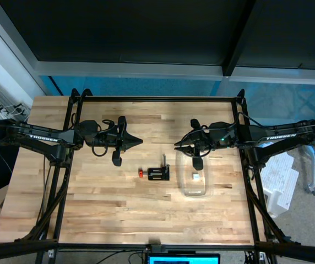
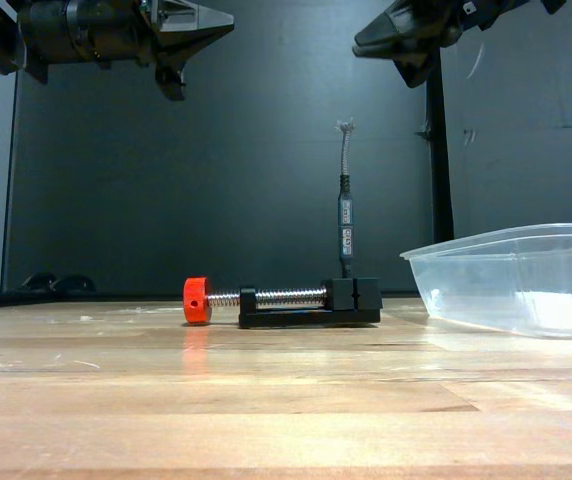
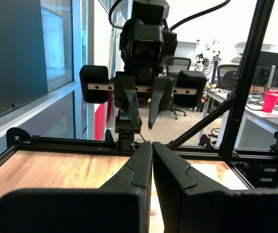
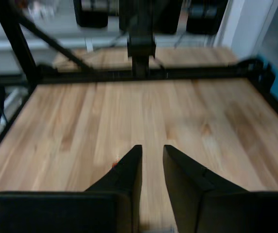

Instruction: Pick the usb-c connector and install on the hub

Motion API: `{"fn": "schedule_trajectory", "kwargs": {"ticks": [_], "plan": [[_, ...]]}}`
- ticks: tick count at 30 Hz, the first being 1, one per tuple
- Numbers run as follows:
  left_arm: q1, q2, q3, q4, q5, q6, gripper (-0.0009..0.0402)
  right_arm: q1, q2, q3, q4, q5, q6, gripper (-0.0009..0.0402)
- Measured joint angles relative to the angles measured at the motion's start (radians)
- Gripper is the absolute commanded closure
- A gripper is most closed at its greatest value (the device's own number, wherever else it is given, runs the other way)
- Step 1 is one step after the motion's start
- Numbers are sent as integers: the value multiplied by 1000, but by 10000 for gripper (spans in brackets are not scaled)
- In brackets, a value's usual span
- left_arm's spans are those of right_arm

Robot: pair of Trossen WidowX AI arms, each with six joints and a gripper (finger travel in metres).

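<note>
The usb-c connector (image 2: pixel 346 228) stands upright with its lower end in a small black vise (image 2: pixel 311 304) with a red knob, its frayed cable end pointing up. In the high view the connector (image 1: pixel 162 163) and vise (image 1: pixel 157 175) sit mid-table. A small pale block (image 1: pixel 195 176), perhaps the hub, lies in a clear tub (image 1: pixel 186 187). My left gripper (image 1: pixel 140 142) hangs high to the vise's left, shut and holding nothing (image 3: pixel 152 144). My right gripper (image 1: pixel 176 146) hovers high to the right, slightly open and empty (image 4: pixel 152 149).
The clear tub (image 2: pixel 486 285) stands just right of the vise. A black frame (image 1: pixel 157 98) borders the table at the back and sides. The two grippers point at each other with a gap between them above the vise.
</note>
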Motion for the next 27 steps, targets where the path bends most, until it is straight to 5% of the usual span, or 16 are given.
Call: {"fn": "schedule_trajectory", "kwargs": {"ticks": [5,27], "plan": [[0,0,0,0,0,0,393,-4,-51,-85,158,1,0,395],[0,0,0,0,0,0,393,-26,-157,-290,481,-42,38,393]]}}
